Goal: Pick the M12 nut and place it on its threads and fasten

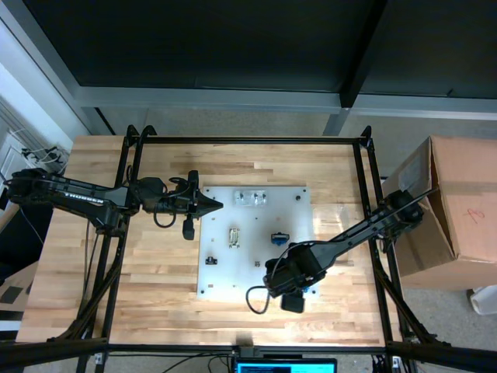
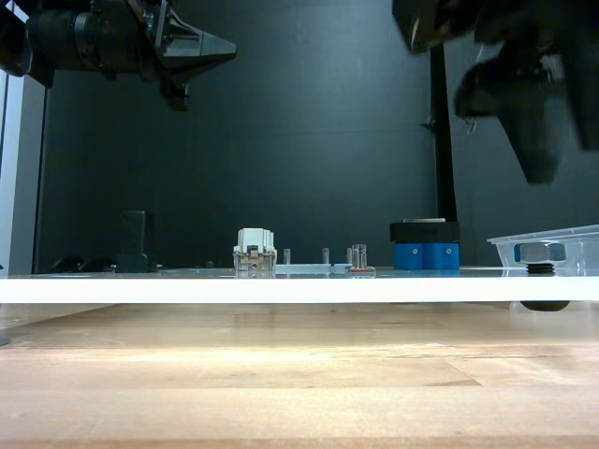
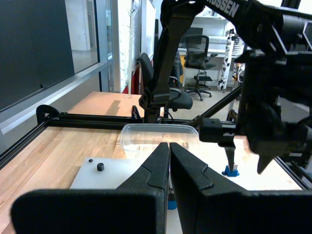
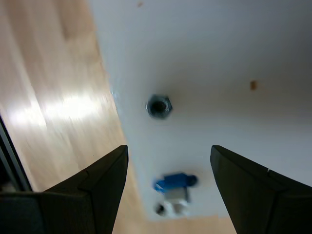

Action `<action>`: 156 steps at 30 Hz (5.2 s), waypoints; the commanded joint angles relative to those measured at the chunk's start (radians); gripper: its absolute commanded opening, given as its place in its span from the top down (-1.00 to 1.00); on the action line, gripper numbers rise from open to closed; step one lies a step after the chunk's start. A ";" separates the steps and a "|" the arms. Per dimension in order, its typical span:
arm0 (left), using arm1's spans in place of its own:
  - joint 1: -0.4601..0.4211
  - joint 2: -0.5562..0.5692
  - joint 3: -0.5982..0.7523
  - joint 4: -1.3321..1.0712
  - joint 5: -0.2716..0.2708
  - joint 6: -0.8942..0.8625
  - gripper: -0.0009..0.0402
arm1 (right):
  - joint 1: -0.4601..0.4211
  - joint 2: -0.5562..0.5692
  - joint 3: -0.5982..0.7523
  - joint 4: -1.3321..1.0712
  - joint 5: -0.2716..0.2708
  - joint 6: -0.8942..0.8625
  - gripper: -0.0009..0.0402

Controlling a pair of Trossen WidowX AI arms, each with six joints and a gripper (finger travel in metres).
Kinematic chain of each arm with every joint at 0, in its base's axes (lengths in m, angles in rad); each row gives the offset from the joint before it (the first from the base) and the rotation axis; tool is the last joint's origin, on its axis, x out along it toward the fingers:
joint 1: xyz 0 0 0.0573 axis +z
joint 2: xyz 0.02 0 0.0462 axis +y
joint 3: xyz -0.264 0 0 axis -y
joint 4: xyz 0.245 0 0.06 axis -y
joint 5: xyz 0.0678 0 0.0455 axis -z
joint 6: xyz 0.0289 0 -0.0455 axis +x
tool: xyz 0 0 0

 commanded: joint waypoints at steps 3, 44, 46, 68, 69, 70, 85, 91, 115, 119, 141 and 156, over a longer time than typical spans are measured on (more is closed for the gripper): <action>0.000 0.000 0.000 0.000 0.000 0.000 0.96 | 0.006 -0.007 0.001 -0.031 0.061 -0.091 0.01; 0.000 0.000 0.000 0.000 0.000 0.000 0.96 | 0.026 0.004 -0.198 0.244 -0.143 -0.159 0.96; 0.000 0.000 0.000 0.000 0.000 0.000 0.96 | 0.026 0.004 -0.198 0.244 -0.142 -0.160 0.96; 0.000 0.000 0.000 0.000 0.000 0.000 0.96 | 0.027 0.002 0.018 0.005 0.043 -0.164 0.96; 0.000 0.000 0.000 0.000 0.000 0.000 0.96 | 0.027 0.002 0.017 0.003 0.043 -0.163 0.96; 0.000 0.000 0.000 0.000 0.000 0.000 0.96 | 0.027 0.002 0.017 0.002 0.043 -0.164 0.96; 0.000 0.000 0.000 0.000 0.000 0.000 0.96 | 0.021 0.079 -0.024 0.061 0.097 -0.158 0.96; 0.000 0.000 0.000 0.000 0.000 0.000 0.96 | 0.019 0.100 -0.024 0.085 0.098 -0.156 0.96; 0.000 0.000 0.000 0.000 0.000 0.000 0.96 | 0.018 0.093 -0.035 0.086 -0.024 -0.193 0.96; 0.000 0.000 0.000 0.000 0.000 0.000 0.96 | 0.018 0.090 -0.035 0.082 0.063 -0.164 0.96; 0.000 0.000 0.000 0.000 0.000 0.000 0.96 | 0.018 0.080 -0.056 0.090 -0.089 -0.171 0.96; 0.000 0.000 0.000 0.000 0.000 0.000 0.96 | 0.018 0.071 -0.076 0.137 0.159 -0.158 0.96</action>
